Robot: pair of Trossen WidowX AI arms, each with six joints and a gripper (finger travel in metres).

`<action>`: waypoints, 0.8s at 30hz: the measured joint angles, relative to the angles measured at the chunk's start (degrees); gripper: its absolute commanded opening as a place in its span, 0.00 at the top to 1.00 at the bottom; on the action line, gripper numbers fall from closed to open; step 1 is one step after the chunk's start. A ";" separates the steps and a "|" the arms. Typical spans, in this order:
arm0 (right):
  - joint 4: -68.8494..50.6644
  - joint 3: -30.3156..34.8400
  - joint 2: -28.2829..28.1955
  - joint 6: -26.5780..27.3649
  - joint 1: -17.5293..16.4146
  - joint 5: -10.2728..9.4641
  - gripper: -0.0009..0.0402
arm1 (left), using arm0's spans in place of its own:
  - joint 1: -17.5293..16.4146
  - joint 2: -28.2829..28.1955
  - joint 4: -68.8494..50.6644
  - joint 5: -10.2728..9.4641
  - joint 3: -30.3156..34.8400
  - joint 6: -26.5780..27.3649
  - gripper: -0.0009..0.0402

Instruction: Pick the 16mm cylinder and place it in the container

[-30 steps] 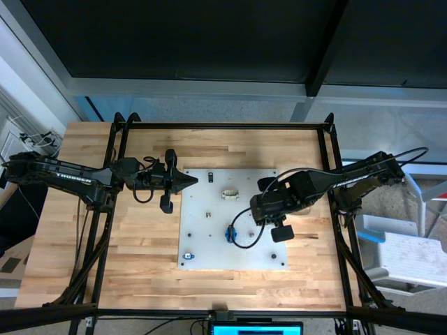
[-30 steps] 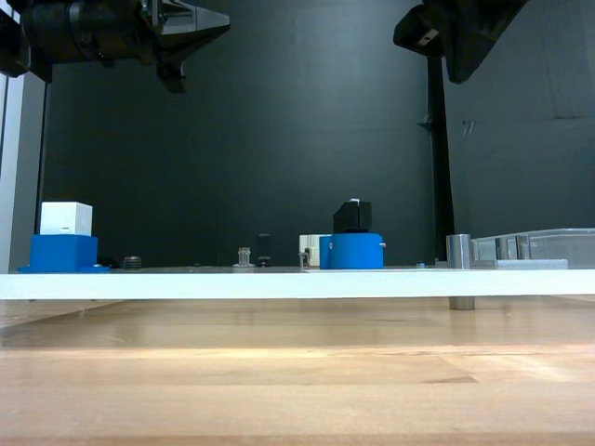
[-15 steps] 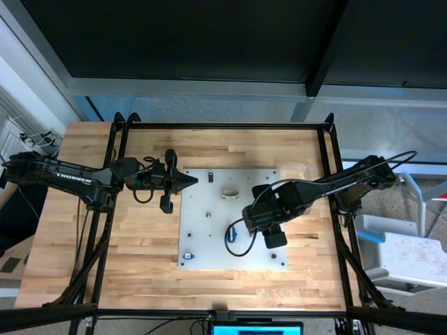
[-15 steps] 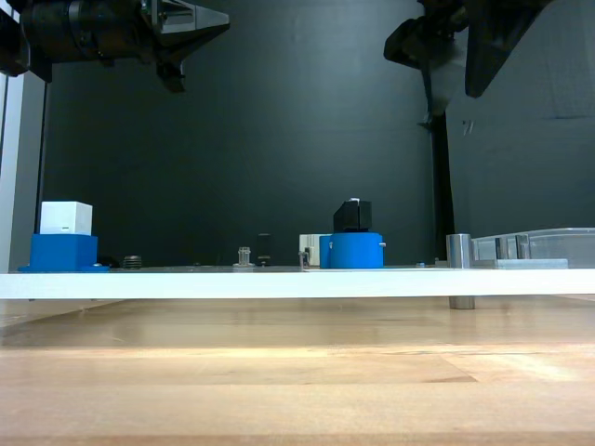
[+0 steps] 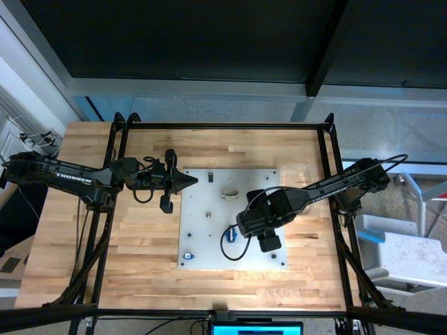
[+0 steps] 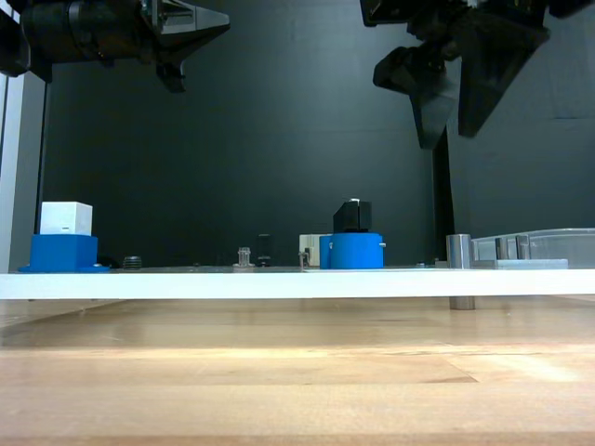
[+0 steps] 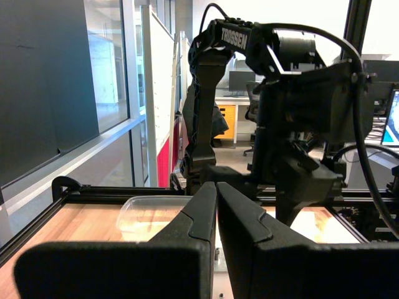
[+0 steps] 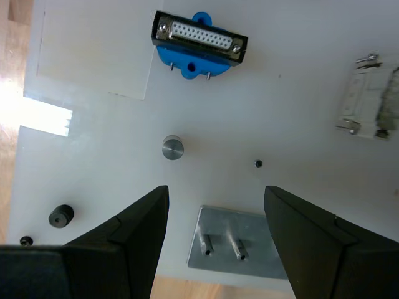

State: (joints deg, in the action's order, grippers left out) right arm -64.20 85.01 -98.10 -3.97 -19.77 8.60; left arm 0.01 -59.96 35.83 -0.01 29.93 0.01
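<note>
The 16mm cylinder (image 8: 173, 147) stands on end on the white board, a stubby silver peg right of the blue connector in the low view (image 6: 458, 251). My right gripper (image 8: 215, 204) hangs open well above it (image 6: 450, 137), jaws pointing down, with nothing between the fingers. In the high view the right arm (image 5: 262, 218) covers the cylinder. The container (image 5: 293, 171), a shallow pale tray, sits on the wood behind the board's right back corner and also appears in the left wrist view (image 7: 146, 215). My left gripper (image 5: 190, 180) is shut and empty, held high at the board's left back edge (image 6: 218, 19).
On the white board (image 5: 209, 241) are a blue D-sub connector (image 8: 198, 43), a white connector (image 8: 368, 112), a grey metal block with two thin pegs (image 8: 237, 246) by the right edge, a black knob (image 8: 60, 215), and a blue base with a white cube (image 6: 63, 237).
My right arm has swung left and toward the near edge and come lower over the board's right half. The left arm has not moved.
</note>
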 measured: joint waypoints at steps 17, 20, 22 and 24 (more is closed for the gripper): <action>6.64 -3.96 -4.15 -1.07 -0.79 -0.92 0.46 | 0.00 0.00 0.00 0.00 0.00 0.00 0.98; 6.86 -3.98 -4.83 -1.11 -0.87 -1.14 0.46 | 0.00 0.00 -0.02 0.00 0.00 0.00 0.98; 7.15 -3.98 -5.40 -1.11 -0.90 -1.25 0.46 | 0.00 0.00 0.00 -0.02 0.00 0.02 0.98; 7.65 -4.00 -5.99 -1.25 -0.92 -1.25 0.46 | 0.00 0.00 0.00 0.00 0.00 0.00 0.98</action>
State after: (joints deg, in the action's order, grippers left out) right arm -56.55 81.01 -104.09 -5.21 -20.69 7.35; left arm 0.01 -59.96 35.83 -0.01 29.93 0.01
